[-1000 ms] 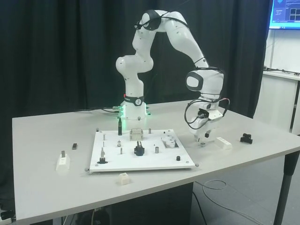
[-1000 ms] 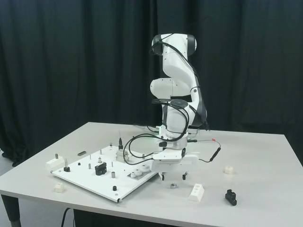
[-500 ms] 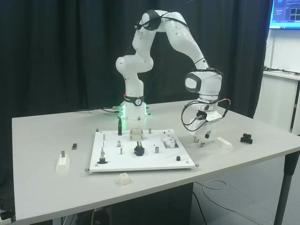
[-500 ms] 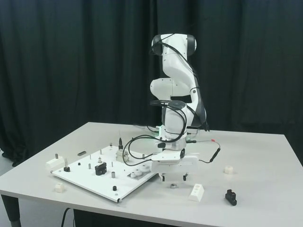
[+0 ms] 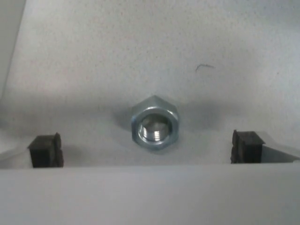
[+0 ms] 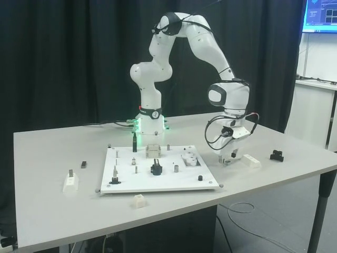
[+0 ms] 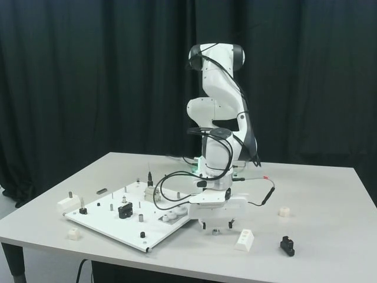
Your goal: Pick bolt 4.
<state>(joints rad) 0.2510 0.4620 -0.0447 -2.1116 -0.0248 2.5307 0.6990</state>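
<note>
Bolt 4 [image 5: 154, 123], which looks like a hex nut, lies flat on the counter [image 5: 140, 47] between the wide-open, empty gripper [image 5: 145, 149], so closing off-centre could skid it away.

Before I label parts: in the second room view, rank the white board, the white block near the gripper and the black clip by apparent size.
1. white board
2. white block
3. black clip, only slightly smaller than the block; nearly alike.

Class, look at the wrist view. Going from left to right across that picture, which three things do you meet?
One black fingertip → the grey hexagonal nut lying on the grey table → the other black fingertip. The nut sits in the gap, touching neither.
</note>
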